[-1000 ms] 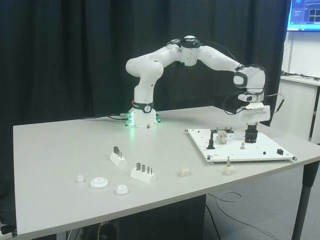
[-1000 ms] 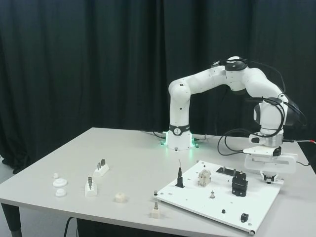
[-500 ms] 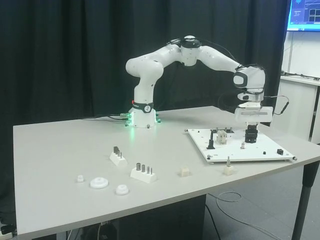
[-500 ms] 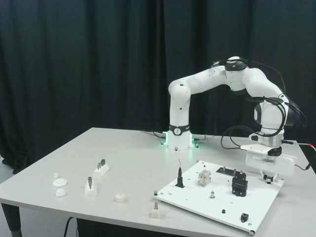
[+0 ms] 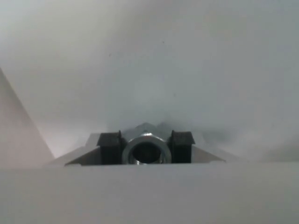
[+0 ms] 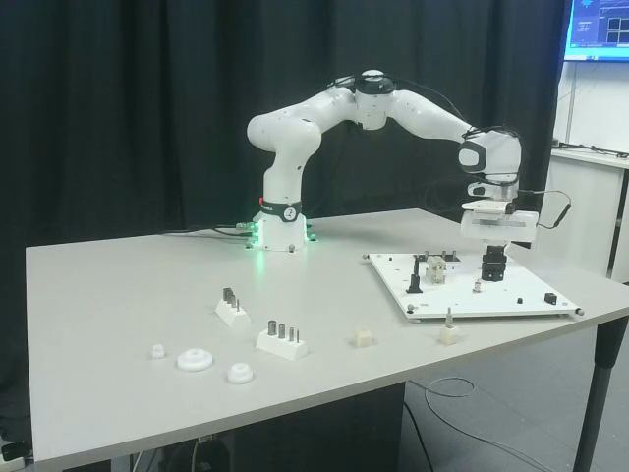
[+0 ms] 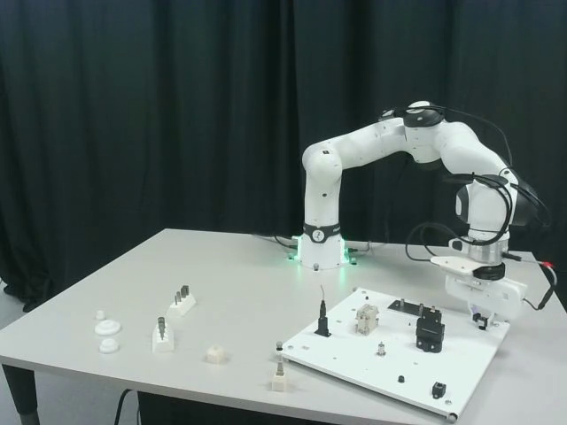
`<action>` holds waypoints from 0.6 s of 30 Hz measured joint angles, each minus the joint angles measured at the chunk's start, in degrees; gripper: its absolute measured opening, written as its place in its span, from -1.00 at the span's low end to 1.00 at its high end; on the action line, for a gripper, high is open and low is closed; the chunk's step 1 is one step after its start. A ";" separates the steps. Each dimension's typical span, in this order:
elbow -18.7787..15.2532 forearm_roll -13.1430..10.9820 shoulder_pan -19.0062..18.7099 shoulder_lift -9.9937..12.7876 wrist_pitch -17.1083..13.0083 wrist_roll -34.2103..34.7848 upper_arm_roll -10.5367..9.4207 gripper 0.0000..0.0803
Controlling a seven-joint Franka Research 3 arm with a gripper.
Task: Insert bolt 4.
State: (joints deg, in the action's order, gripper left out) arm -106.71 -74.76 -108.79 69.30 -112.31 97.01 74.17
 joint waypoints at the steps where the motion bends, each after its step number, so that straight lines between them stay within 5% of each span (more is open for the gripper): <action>1: 0.00 0.00 0.00 0.00 0.00 1.20 0.00 -0.44; 18: -0.65 0.00 -0.71 0.00 -1.01 18.17 0.00 -0.44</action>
State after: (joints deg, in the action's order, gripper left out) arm -107.36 -74.75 -109.50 69.30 -113.31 115.18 74.17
